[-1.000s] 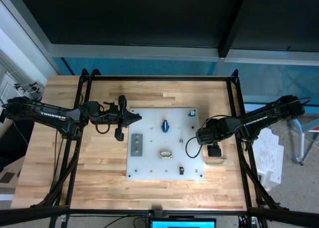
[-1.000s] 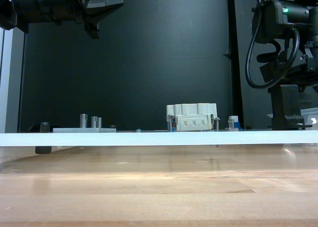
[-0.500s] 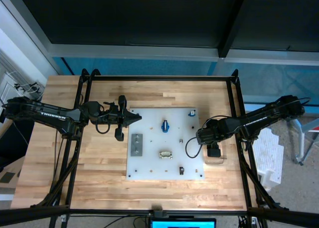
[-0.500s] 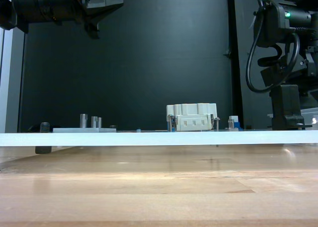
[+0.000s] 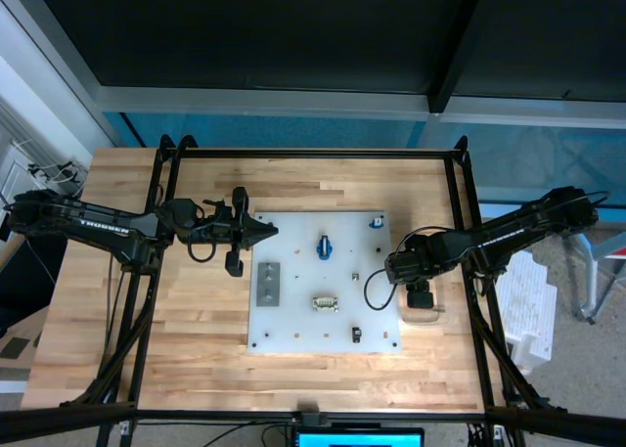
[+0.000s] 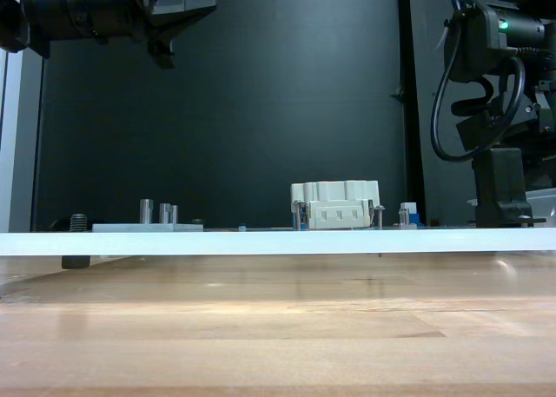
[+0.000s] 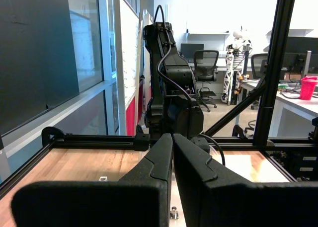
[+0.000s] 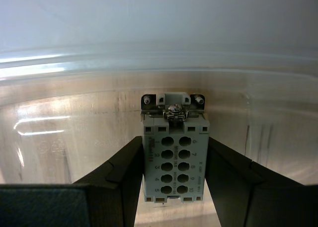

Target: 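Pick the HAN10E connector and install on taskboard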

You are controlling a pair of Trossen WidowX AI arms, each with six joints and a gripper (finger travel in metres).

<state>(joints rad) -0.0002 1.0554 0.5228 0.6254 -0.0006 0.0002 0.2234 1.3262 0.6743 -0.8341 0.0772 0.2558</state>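
- Lying in the clear tray [image 8: 74,88], just beside the taskboard's [image 5: 293,320] right edge, the HAN10E connector [image 8: 175,162] shows its numbered pin holes to the right wrist camera.
- The right gripper [image 8: 174,138] reaches down into that tray, its fingers [image 8: 124,162] closed against both long sides of the connector.
- The left gripper [image 5: 266,231] hangs high above the taskboard's far-left corner, fingers pressed together and holding nothing.
- A beige socket [image 5: 326,303] stands on the taskboard, which rests on the wooden worktop [image 5: 196,349].
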